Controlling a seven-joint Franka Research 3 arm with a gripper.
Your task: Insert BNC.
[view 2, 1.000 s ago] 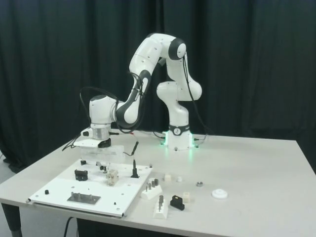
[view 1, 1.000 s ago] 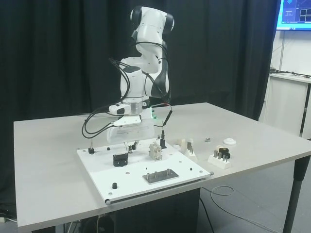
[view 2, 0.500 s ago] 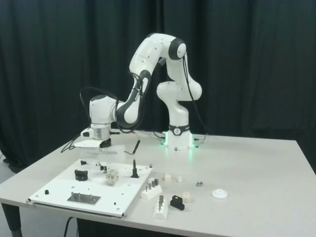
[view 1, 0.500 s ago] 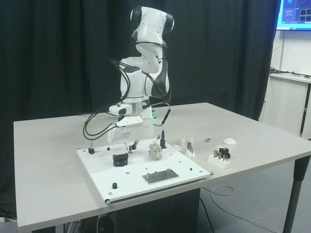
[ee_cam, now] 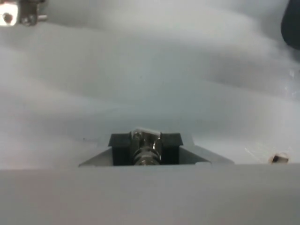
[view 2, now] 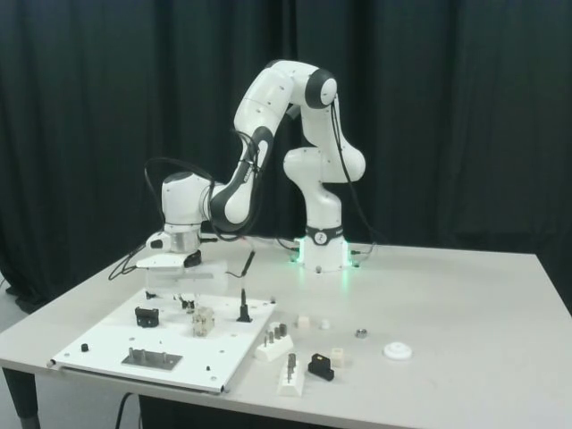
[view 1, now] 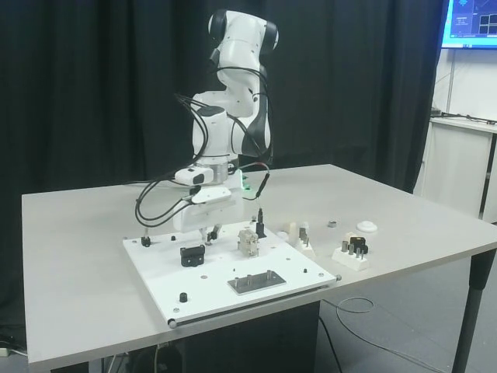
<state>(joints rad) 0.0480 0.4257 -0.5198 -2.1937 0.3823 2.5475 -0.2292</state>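
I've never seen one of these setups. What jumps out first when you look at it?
The tall white robot arm bends down from its base at the back of the grey table, its gripper hanging over a white board near the table's front edge. Small fixtures stand on that board. The wrist view shows a metal BNC connector in a black holder.

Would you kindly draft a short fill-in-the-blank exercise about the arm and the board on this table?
1. The white board lies on a ____ table.
2. The gripper hangs over the ____ board.
3. A ____ light glows at the arm's base.
4. Behind the arm hangs a ____ curtain.

Missing words: grey; white; green; black
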